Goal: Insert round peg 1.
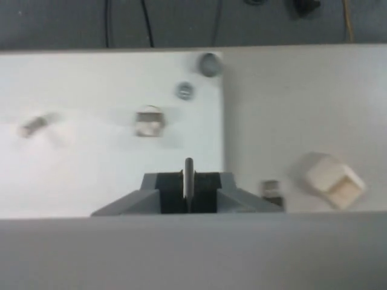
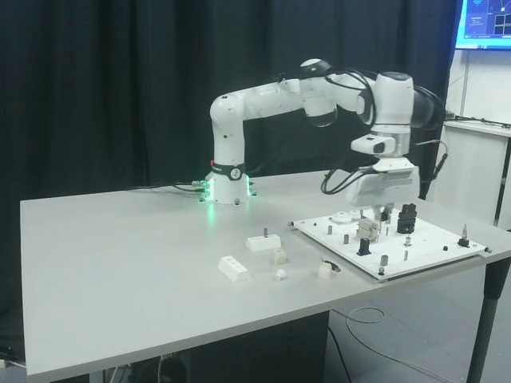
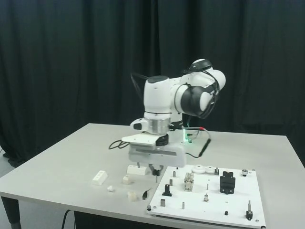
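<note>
Fingers (image 1: 188, 202) pinch the slim round peg (image 1: 188, 175) upright; centre it over the white board's (image 1: 109, 169) hole, then lower straight.

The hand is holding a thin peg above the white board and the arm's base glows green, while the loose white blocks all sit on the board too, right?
Not quite. The hand does hold a thin peg, and the base glows green, but the loose white blocks lie on the grey table beside the white board, as the first room view shows.
</note>
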`<action>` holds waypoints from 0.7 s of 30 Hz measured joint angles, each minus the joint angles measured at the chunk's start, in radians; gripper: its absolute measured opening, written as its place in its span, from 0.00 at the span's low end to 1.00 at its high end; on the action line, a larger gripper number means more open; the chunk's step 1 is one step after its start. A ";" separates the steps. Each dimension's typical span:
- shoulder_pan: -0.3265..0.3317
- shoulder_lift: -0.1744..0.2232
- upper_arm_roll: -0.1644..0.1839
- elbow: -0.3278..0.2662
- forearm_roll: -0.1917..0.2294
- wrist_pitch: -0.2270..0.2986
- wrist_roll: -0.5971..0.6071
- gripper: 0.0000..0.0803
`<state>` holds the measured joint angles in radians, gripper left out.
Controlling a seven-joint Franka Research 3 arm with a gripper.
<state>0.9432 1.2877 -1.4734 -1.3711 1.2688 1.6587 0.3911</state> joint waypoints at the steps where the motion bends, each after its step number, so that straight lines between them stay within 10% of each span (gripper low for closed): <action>1: 0.002 0.000 0.002 0.008 -0.001 0.001 0.012 0.04; 21: 0.005 -0.001 0.101 0.183 -0.092 0.060 0.258 0.04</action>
<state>0.9481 1.2869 -1.3720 -1.1880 1.1770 1.7189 0.6487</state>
